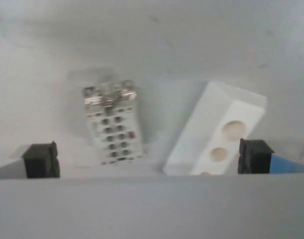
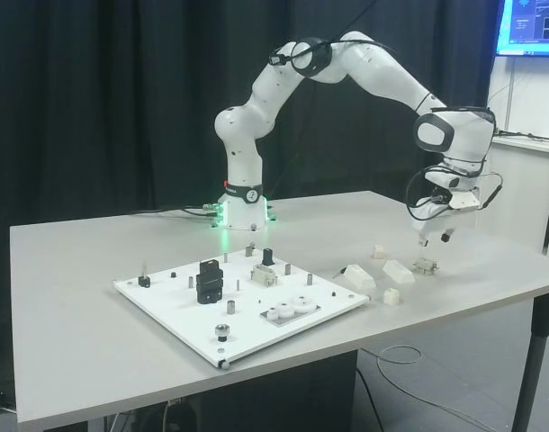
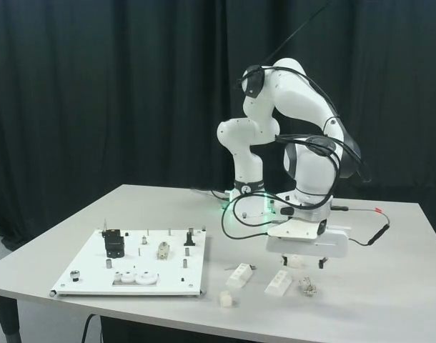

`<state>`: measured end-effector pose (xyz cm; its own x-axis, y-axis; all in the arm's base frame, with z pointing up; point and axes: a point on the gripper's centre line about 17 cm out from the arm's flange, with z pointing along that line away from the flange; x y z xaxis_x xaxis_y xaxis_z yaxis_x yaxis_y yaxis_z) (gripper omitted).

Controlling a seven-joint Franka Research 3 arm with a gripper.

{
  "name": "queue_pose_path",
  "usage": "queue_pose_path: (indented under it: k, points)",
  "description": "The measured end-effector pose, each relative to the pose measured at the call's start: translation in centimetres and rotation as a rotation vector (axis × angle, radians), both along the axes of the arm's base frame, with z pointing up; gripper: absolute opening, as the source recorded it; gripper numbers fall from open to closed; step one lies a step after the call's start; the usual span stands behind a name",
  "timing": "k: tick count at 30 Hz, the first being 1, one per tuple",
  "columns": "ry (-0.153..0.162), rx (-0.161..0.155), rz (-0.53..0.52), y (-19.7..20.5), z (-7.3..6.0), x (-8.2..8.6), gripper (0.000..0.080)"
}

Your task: Remove D-SUB.

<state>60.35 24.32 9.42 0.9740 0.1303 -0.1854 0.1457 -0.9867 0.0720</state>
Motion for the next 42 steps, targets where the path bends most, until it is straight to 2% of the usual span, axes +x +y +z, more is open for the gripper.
queue_pose_path:
  k: [10, 21, 32, 42]
  points:
    - [0.006, -0.069, -0.002, -5.3, 0.9, 1.2, 0.08]
    - [0.04, -0.121, -0.012, -14.4, 2.3, 2.2, 0.08]
    - [0.091, -0.115, -0.027, -24.0, 5.0, 1.9, 0.08]
    - [0.145, -0.066, -0.008, -31.7, 7.4, 0.3, 0.08]
